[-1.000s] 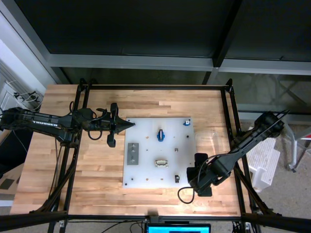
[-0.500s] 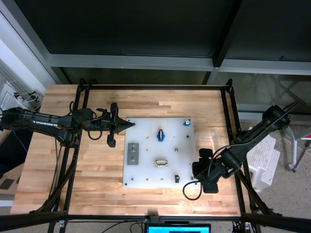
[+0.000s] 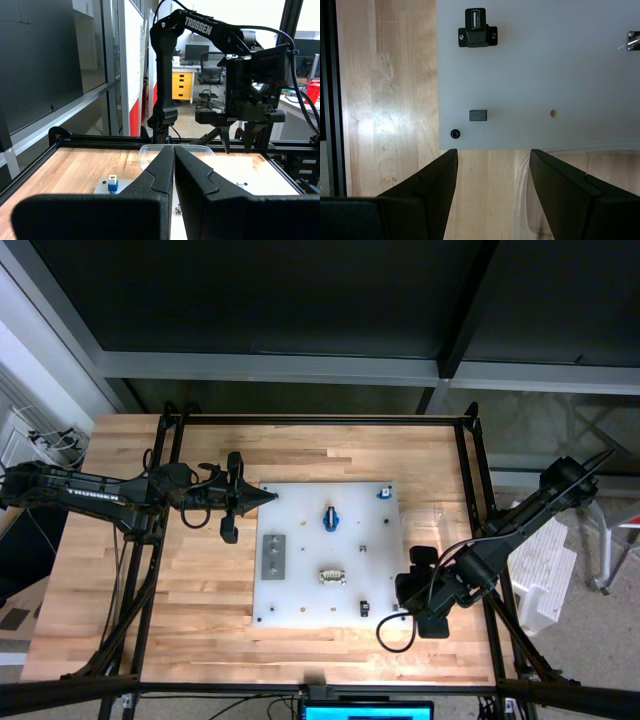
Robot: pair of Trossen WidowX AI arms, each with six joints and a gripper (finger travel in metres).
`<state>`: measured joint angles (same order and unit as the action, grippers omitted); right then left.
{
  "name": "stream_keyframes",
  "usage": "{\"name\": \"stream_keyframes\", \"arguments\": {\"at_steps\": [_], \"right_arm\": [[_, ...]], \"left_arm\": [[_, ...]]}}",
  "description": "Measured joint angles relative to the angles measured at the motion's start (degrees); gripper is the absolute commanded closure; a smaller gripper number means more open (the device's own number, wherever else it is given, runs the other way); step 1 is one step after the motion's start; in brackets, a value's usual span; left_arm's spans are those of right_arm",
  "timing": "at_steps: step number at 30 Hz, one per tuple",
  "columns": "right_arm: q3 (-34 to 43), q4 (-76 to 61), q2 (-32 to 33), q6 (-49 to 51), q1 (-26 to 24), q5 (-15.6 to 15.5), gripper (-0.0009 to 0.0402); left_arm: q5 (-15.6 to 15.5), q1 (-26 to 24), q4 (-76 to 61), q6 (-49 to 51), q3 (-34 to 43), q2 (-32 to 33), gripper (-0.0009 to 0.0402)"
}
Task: Pick the 16mm bar and install on taskboard
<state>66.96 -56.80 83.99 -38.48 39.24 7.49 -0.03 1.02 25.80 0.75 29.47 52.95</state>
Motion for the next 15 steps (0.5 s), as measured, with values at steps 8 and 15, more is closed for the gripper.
{"name": "stream_keyframes", "arguments": {"at_steps": [8,15], "right_arm": [[0.0,6.8,-3.37,4.33,-2.43,3.65,0.0287],[-0.04,10.73,-7.87,11.34,-7.32,8.96,0.0384]], "left_arm": [[0.0,0.0,0.0,0.0,0.02,0.0,0.0393],[0.0,0.0,0.0,0.02,0.0,0.0,0.0393]]}}
